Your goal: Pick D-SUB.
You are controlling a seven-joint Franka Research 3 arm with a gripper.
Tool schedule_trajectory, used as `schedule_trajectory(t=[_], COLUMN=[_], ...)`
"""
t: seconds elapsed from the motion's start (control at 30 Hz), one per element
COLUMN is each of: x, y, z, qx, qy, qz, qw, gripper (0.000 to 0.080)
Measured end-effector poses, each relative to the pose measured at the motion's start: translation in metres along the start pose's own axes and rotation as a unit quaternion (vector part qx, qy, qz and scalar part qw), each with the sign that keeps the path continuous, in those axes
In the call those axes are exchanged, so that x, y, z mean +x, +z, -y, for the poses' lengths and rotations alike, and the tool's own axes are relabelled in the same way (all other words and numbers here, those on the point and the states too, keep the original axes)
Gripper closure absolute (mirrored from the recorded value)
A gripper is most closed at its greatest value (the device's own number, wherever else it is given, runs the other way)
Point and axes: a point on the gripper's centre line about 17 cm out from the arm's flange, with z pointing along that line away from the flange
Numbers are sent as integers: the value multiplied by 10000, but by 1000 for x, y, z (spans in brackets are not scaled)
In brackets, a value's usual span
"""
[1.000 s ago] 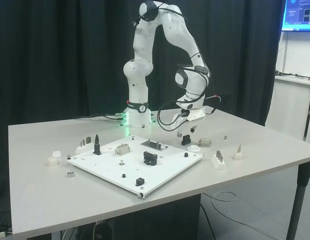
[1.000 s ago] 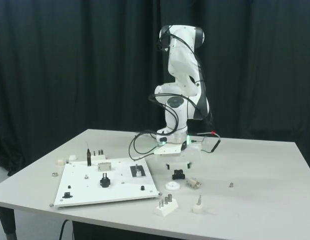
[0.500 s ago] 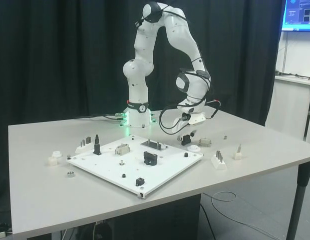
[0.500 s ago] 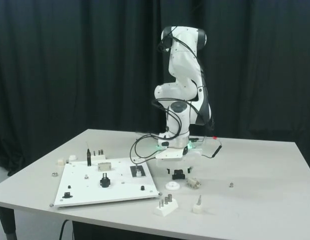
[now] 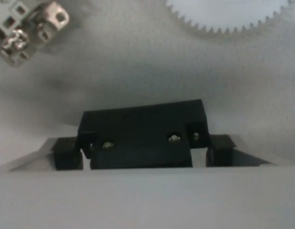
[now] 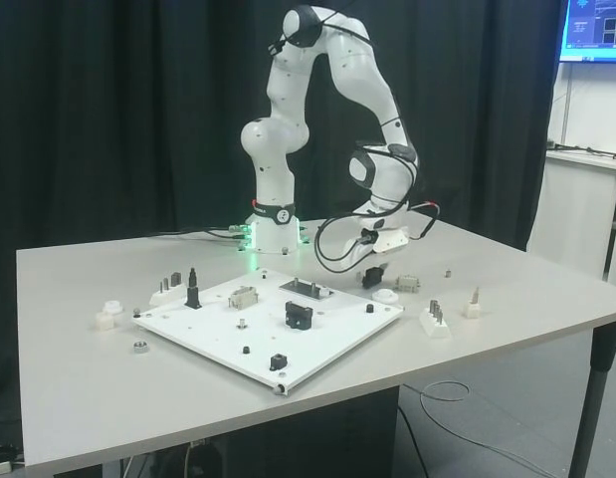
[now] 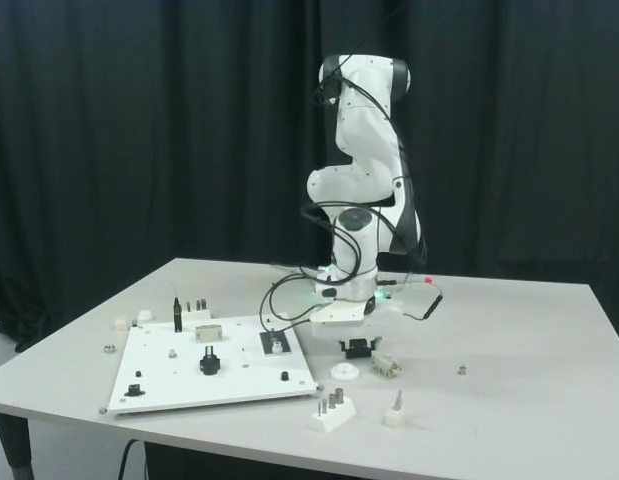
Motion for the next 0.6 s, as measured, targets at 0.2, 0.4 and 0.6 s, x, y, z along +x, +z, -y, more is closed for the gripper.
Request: schedule_trajectory(t=[0.2,0.4,0.6], x=[-1,-4,-4], y=[-13,-26,-34], z=[3,5,4], qx=[94,153,181], qy=[9,-12,-2], qz=[8,1,-23], qw=[10000,9999,9998], gripper=[232,232,232])
